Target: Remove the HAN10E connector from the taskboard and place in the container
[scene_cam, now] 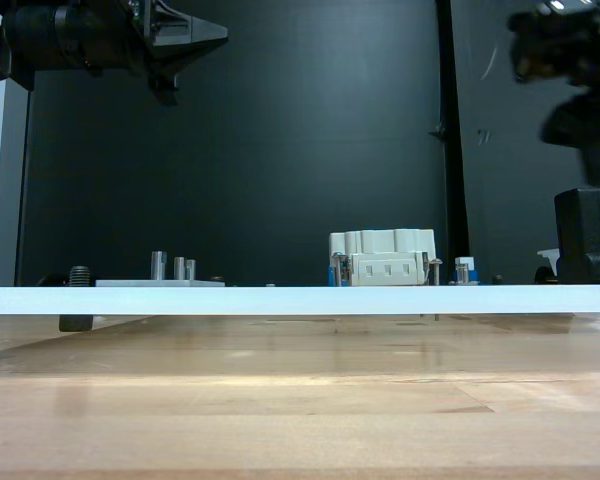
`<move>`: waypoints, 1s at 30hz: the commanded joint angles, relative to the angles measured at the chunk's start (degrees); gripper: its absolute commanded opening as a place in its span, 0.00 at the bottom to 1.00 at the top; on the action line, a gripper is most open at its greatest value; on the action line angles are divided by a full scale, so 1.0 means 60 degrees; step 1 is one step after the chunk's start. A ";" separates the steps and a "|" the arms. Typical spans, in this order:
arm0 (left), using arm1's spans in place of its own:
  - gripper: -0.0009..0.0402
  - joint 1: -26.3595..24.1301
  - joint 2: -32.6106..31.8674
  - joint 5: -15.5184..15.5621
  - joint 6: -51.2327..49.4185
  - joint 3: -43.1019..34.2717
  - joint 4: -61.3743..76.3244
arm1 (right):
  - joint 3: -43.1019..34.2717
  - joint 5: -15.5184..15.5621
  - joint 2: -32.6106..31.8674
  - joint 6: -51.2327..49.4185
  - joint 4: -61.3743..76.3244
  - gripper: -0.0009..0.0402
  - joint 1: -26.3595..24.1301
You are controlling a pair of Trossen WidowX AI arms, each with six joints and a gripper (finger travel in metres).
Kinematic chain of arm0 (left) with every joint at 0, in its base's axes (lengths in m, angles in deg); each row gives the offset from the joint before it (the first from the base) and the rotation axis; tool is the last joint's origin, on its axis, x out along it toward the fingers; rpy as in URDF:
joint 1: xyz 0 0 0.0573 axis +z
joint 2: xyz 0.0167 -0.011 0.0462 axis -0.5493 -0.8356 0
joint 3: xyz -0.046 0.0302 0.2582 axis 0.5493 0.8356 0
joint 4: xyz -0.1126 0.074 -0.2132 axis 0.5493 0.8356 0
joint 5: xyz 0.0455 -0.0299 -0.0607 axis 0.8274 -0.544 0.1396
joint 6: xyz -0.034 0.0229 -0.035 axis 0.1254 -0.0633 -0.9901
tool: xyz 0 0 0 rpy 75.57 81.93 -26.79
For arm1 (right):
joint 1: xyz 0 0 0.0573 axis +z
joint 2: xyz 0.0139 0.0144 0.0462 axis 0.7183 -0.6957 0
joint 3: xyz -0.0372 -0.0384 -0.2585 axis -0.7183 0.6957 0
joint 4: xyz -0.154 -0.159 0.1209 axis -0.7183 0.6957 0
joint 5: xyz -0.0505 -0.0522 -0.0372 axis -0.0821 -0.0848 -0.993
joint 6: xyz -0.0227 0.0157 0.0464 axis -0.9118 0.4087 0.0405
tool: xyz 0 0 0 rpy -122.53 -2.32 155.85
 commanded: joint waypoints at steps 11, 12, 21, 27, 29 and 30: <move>0.02 0.0004 -0.0004 0.0000 0.0000 0.0000 0.0007 | 0.0113 -0.0076 0.0386 -0.3570 -0.4819 0.19 -0.2033; 0.02 0.0000 -0.0004 0.0000 0.0000 0.0000 0.0018 | 0.0171 -0.0076 0.0470 -0.3763 -0.5238 0.17 -0.2127; 0.02 0.0004 -0.0004 0.0000 0.0000 0.0000 0.0007 | 0.0346 0.0011 0.0754 -0.5049 -0.7592 0.03 -0.2849; 0.02 0.0000 -0.0004 0.0000 0.0000 0.0000 0.0004 | 0.0703 0.0710 0.0754 -0.5235 -0.9194 0.02 -0.3428; 0.02 0.0004 -0.0004 0.0004 0.0000 0.0000 0.0004 | 0.0929 0.1053 0.0758 -0.5158 -0.9777 0.02 -0.3657; 0.02 0.0000 -0.0004 0.0000 0.0000 0.0000 0.0004 | 0.1053 0.1056 0.0758 -0.5093 -1.0054 0.02 -0.3734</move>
